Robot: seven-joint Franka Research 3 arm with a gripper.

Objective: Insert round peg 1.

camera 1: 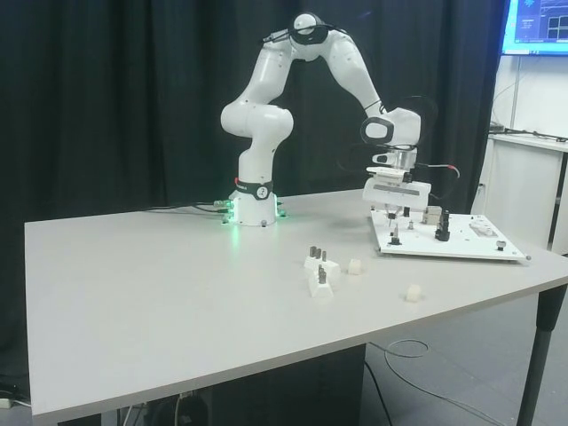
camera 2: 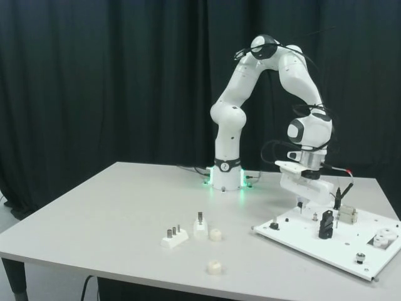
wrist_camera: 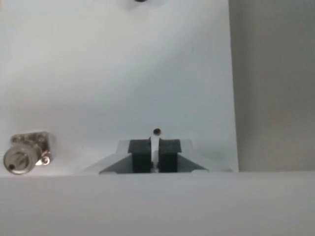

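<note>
White-shafted and dark-tipped, the round peg (wrist_camera: 156,147) is standing upright between the two black fingers (wrist_camera: 140,156) of the gripper (wrist_camera: 155,160), which I am reading as clenched on it. In the wrist view I am seeing the peg's tip hanging above the white board (wrist_camera: 123,73), not touching it as far as I can tell. A metal connector fitting (wrist_camera: 25,152) is sitting on the board well off to one side of the fingers. The board's edge (wrist_camera: 231,83) is running close by on the other side, with grey table beyond it.

From the first room view I am watching the gripper (camera 1: 391,211) hovering low over the near-arm corner of the board (camera 1: 461,246), with a black upright fixture (camera 1: 441,227) standing just beyond it. In the second room view the same fixture (camera 2: 325,224) is rising near the board's middle, apart from the gripper (camera 2: 301,204).

Out on the open grey table (camera 1: 160,284), small white blocks (camera 1: 320,279) holding pegs are lying well apart from the board, leaving wide room around the arm (camera 2: 250,81).
</note>
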